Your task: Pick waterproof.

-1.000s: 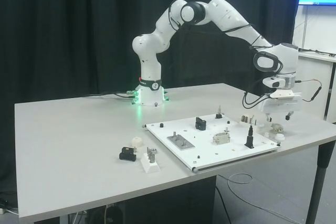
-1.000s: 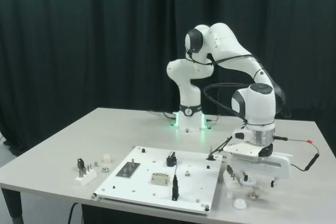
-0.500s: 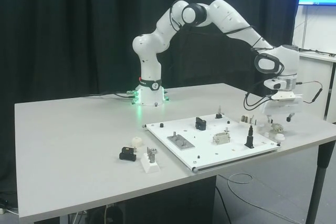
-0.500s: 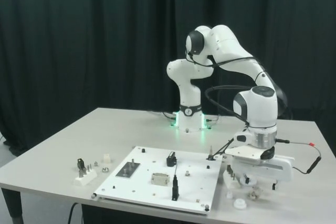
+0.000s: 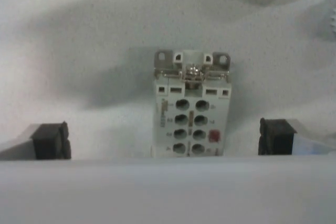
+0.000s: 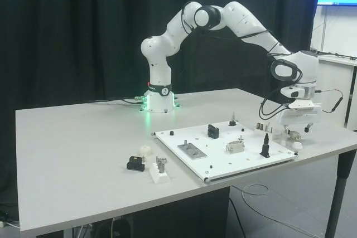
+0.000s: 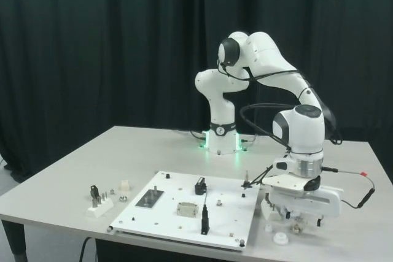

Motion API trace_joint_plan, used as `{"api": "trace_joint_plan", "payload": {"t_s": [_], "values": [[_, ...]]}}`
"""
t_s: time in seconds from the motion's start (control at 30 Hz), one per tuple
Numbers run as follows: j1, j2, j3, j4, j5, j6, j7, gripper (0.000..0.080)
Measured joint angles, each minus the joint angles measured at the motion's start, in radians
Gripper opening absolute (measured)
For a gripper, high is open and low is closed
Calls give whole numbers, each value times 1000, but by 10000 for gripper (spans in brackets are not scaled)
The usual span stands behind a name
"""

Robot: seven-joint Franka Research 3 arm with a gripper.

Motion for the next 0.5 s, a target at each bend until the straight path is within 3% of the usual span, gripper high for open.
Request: {"api": "trace_joint_plan", "payload": {"t_s": [0.5], "values": [[0,22,-6,5,0,23,0,800]]}}
